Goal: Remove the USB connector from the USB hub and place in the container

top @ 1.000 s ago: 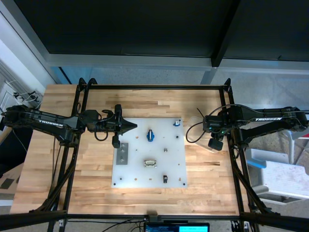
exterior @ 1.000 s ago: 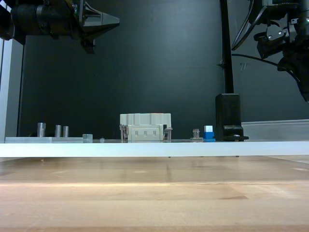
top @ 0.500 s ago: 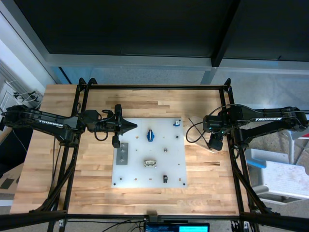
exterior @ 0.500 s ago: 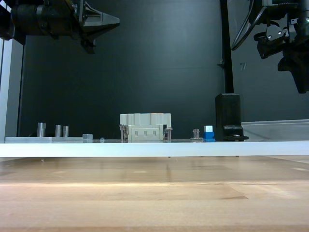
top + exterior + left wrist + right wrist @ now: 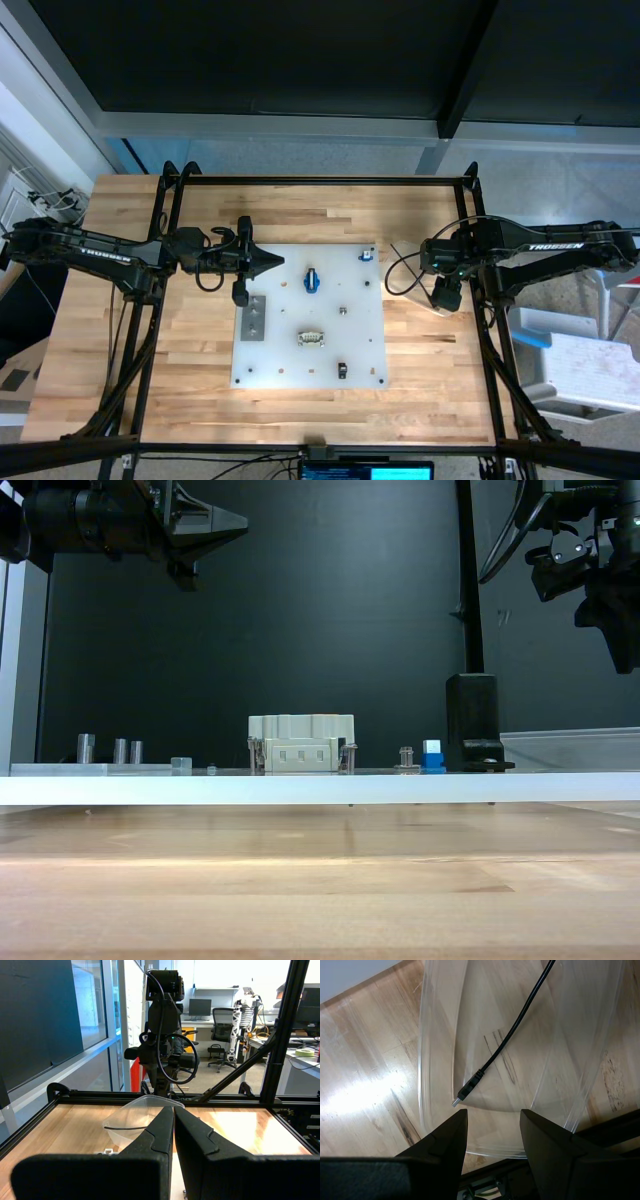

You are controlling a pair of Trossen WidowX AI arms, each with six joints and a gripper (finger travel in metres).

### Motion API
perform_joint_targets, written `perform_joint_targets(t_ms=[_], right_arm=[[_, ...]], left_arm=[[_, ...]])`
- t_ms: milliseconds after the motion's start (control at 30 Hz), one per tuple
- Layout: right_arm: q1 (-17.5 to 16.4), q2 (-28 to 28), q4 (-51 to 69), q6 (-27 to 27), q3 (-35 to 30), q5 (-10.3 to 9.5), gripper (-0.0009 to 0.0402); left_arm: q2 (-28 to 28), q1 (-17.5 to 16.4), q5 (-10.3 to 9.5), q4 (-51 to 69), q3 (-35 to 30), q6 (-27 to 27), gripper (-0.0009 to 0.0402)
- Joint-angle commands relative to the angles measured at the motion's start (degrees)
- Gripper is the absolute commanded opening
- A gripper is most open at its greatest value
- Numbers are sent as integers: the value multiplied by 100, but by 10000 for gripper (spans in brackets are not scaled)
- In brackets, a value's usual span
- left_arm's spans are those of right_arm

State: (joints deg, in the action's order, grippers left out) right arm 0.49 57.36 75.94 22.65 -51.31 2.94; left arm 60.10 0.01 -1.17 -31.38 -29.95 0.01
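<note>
The USB connector (image 5: pixel 466 1092) lies loose inside the clear container (image 5: pixel 440 1035), its thin black cable (image 5: pixel 517 1022) running across the tub's floor. My right gripper (image 5: pixel 492 1116) hangs just above it, open, with nothing between its fingers. In the high view the right gripper (image 5: pixel 443 298) is off the board's right edge, over the container (image 5: pixel 415 268). The USB hub (image 5: pixel 343 370) is a small black block near the board's front edge, with nothing plugged in. My left gripper (image 5: pixel 278 262) is shut and empty above the board's back left corner.
The white task board (image 5: pixel 290 350) carries a grey block with holes (image 5: pixel 256 320), a blue part (image 5: pixel 312 279) and a silvery-beige socket (image 5: pixel 311 340). A black frame surrounds the wooden table (image 5: pixel 160 350).
My right gripper has risen a little above the container. The left arm has not moved.
</note>
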Motion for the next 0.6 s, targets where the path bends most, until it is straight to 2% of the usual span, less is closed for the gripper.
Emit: perform_joint_targets(t_ms=[33,600], right_arm=[[0,7,-13,2,-4,0,145],[0,7,-15,68,-4,0,145]], left_arm=[[0,-2,2,0,0,2,1],[2,-2,2,0,0,0,1]])
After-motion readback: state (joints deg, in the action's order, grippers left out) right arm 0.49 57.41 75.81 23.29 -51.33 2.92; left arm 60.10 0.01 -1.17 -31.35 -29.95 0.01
